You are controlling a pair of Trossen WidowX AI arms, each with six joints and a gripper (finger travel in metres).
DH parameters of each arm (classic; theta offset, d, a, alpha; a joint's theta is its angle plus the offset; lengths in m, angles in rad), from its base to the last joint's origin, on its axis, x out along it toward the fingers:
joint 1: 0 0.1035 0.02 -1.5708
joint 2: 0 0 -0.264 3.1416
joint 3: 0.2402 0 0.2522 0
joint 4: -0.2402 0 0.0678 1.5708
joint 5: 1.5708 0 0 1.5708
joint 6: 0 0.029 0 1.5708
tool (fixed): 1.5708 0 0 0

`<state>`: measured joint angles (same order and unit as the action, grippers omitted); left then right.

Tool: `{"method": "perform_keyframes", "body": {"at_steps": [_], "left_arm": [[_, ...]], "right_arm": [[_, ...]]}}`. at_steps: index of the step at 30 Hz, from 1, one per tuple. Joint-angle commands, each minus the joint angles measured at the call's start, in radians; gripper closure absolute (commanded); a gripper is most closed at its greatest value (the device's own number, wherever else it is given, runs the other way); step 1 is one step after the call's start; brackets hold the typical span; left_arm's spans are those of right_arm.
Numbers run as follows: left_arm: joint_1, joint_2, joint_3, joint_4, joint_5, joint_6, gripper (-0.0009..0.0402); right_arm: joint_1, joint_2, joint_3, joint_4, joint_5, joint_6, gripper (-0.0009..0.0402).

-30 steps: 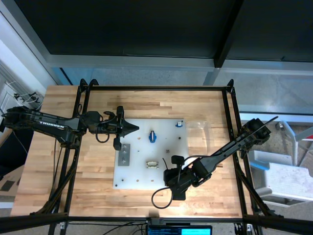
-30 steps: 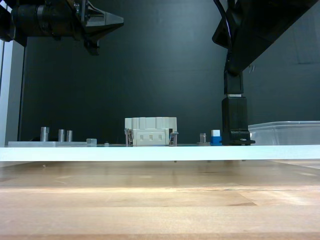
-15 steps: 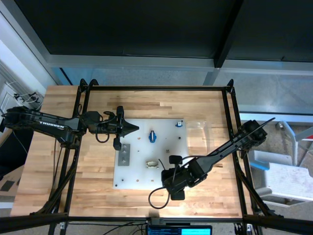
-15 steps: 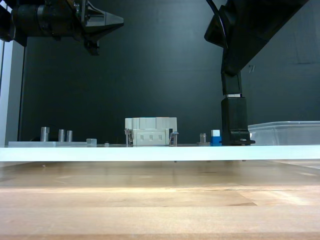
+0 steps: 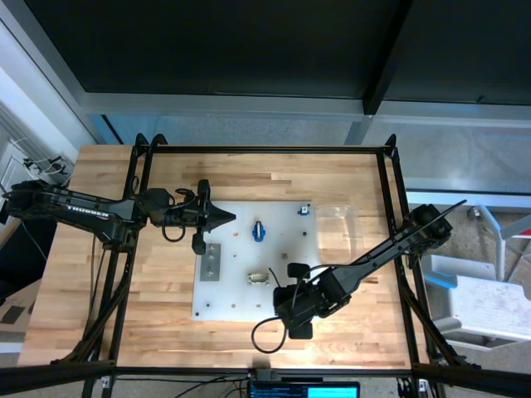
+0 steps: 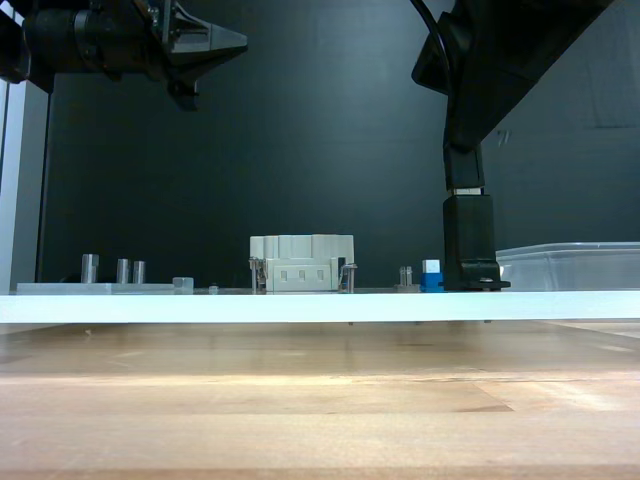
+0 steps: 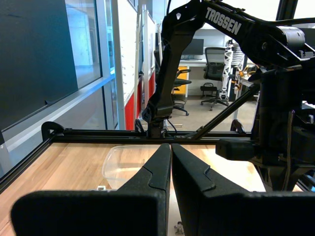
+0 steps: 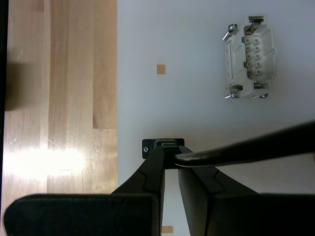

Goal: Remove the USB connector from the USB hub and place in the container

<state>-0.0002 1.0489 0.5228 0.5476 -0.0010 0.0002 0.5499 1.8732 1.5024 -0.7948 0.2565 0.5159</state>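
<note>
right tool [image 8: 171,153] clamped on USB connector [image 8: 236,146], seated in USB hub [image 6: 468,240] by board's [image 5: 232,290] near edge; pull straight up, no twist; left tool [image 5: 231,218] closed, parked high, counter's [image 5: 166,332] left; container [image 5: 336,222] right of board

- light plank wood table [image 5: 99,290] with a black rail [image 5: 265,150] round its edge
- a bright patch of glare [image 8: 44,162] on the wood
- dark panel [image 5: 207,41] behind the table; it reads as a black backdrop [image 6: 330,130] in the low view
- pale grey floor [image 5: 465,141] beyond the far edge
- left wrist view: tall glass partition [image 7: 83,44], office chair [image 7: 214,78] and monitor [image 7: 194,47] in a bright room
</note>
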Motion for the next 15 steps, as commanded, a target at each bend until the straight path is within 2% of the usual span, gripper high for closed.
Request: {"method": "perform_keyframes", "body": {"at_steps": [1, 5, 15], "left_arm": [[0.0, 0.0, 0.0, 0.0, 0.0, 0.0, 0.0392], [0.0, 0.0, 0.0, 0.0, 0.0, 0.0, 0.0392], [0.0, 0.0, 0.0, 0.0, 0.0, 0.0, 0.0392]], "right_arm": [[0.012, -0.013, -0.017, 0.011, 0.04, 0.012, 0.0393], [0.022, -0.04, -0.055, 0.064, 0.052, 0.02, 0.0393], [0.053, -0.134, -0.228, 0.254, 0.08, 0.063, 0.0393]]}}
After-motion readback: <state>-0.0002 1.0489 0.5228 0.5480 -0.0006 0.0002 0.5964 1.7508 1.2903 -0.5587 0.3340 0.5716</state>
